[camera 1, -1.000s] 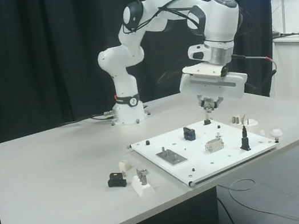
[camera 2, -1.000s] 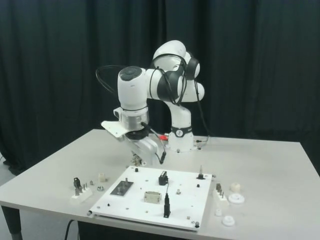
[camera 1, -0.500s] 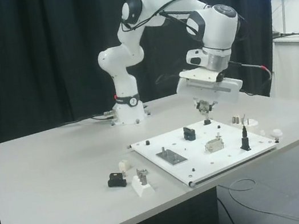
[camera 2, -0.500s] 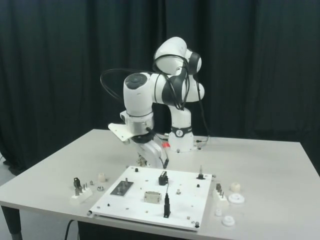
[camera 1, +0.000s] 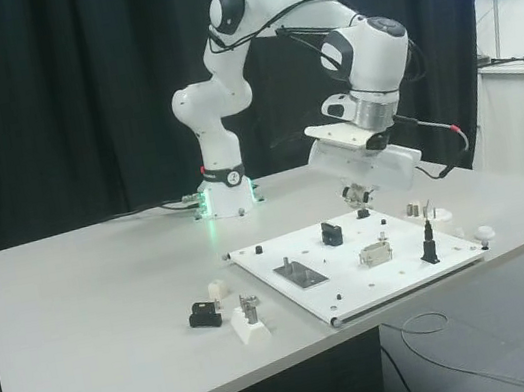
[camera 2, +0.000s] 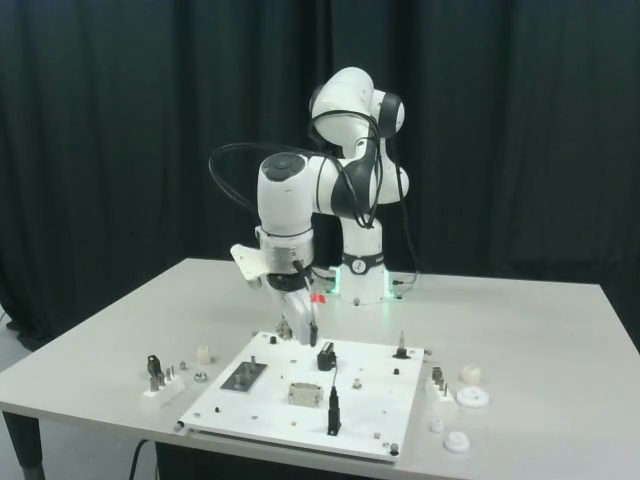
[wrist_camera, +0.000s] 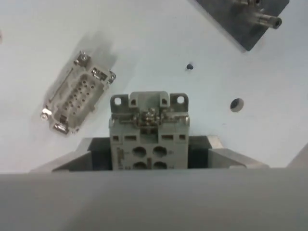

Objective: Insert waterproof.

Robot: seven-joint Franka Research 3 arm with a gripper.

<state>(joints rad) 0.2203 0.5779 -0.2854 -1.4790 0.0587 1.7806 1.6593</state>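
On the grey table (camera 1: 85,288), at about 8 o'clock from the white board (camera 1: 354,256), sit a small black part (camera 1: 202,315), a small white cylinder (camera 1: 217,288) and a white block with metal pins (camera 1: 250,322). On the board, a grey metal plate (camera 1: 300,273) lies toward the near left corner, a black block (camera 1: 331,234) stands at 12 o'clock from the plate, and the multi-pin socket (camera 1: 375,254) lies at 3 o'clock from the plate. An upright black plug (camera 1: 428,245) stands near the board's right edge.

The white arm bends over the board's far side, and its gripper (camera 1: 355,195) hangs above the board without touching it, at about 1 o'clock from the black block. In the wrist view the fingers (wrist_camera: 79,161) are clamped on the waterproof connector (wrist_camera: 149,132), which is held clear of the board, with the socket (wrist_camera: 77,98) lying just beside it.

White round pieces (camera 2: 470,395) lie on the table just off the board's right edge.
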